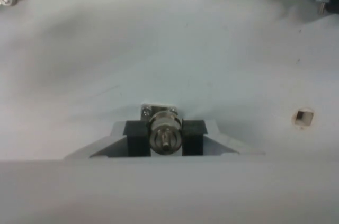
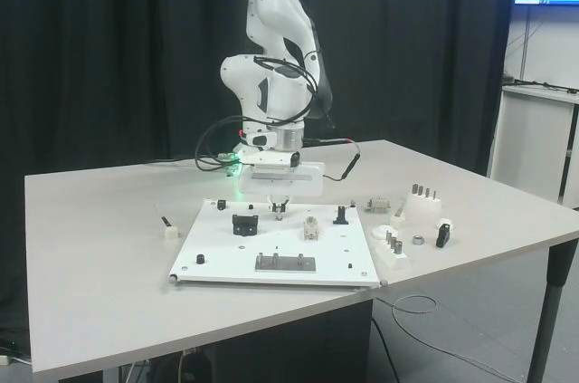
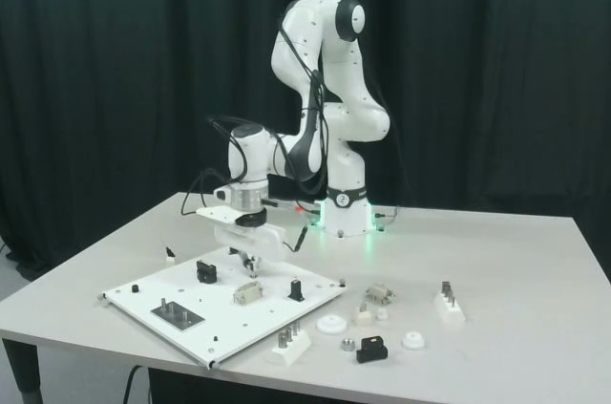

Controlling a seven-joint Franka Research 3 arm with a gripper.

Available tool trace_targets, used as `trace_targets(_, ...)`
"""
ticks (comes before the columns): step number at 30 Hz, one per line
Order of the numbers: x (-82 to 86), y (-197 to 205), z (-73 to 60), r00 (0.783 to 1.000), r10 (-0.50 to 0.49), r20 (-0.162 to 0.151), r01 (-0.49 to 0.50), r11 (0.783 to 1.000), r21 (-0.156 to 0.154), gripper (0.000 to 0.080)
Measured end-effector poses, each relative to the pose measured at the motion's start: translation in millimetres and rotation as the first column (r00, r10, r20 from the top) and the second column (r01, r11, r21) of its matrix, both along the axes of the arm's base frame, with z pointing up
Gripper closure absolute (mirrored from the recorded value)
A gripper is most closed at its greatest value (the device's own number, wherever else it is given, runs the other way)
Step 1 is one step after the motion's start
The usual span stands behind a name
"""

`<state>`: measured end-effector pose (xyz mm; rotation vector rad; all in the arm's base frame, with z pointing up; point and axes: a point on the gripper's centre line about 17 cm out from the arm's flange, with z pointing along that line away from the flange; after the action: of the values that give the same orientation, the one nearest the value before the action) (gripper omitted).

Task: Insert BNC.

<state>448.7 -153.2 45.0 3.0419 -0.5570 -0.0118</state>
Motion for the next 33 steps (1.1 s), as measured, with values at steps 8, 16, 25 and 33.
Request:
trace_targets(8,-2.9,1.2,-4.2,1.000,0.001,-0.009,-0.001,1.000,0.002,0.0677)
trace_targets(16,-2.7,1.3,-4.1,1.000,0.002,-0.009,-0.002,1.000,0.001,0.0677)
trace_targets(25,-2.3,3.1,-4.1,1.000,0.005,-0.009,-0.005,1.000,0.002,0.0677)
trace_targets(33,-2.7,4.6,-4.3,1.000,0.008,-0.012,-0.008,1.000,0.002,0.0677)
